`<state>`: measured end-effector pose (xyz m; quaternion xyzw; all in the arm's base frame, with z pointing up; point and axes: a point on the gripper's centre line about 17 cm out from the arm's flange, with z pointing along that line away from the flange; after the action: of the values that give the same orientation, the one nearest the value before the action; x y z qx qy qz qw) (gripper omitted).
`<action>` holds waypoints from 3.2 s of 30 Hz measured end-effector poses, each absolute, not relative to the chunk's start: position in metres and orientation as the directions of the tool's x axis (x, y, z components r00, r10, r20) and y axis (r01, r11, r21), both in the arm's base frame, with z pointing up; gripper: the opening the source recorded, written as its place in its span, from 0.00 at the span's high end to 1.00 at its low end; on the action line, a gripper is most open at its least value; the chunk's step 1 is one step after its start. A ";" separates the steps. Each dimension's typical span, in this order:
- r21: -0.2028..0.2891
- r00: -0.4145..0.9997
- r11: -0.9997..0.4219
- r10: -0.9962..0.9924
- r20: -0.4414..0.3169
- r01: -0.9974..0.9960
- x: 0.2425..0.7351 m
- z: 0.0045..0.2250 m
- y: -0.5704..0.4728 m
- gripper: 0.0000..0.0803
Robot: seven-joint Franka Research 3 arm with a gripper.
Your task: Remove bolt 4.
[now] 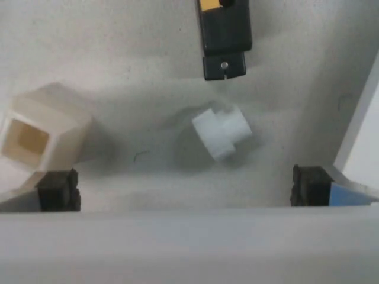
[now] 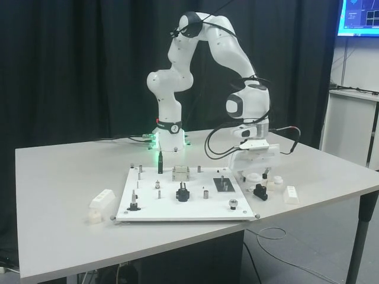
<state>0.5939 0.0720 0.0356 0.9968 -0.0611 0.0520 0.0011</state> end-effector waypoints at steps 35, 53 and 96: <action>-0.015 0.984 -0.989 -0.151 0.090 -0.150 0.592 0.064 0.071 0.00; -0.003 0.971 -0.982 -0.188 0.145 -0.190 0.612 0.078 0.045 0.00; -0.102 0.512 -0.538 -0.834 0.207 -0.836 0.712 0.123 -0.113 0.00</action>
<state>0.7124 -0.1127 0.1230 0.8693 -0.4804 0.1161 0.0056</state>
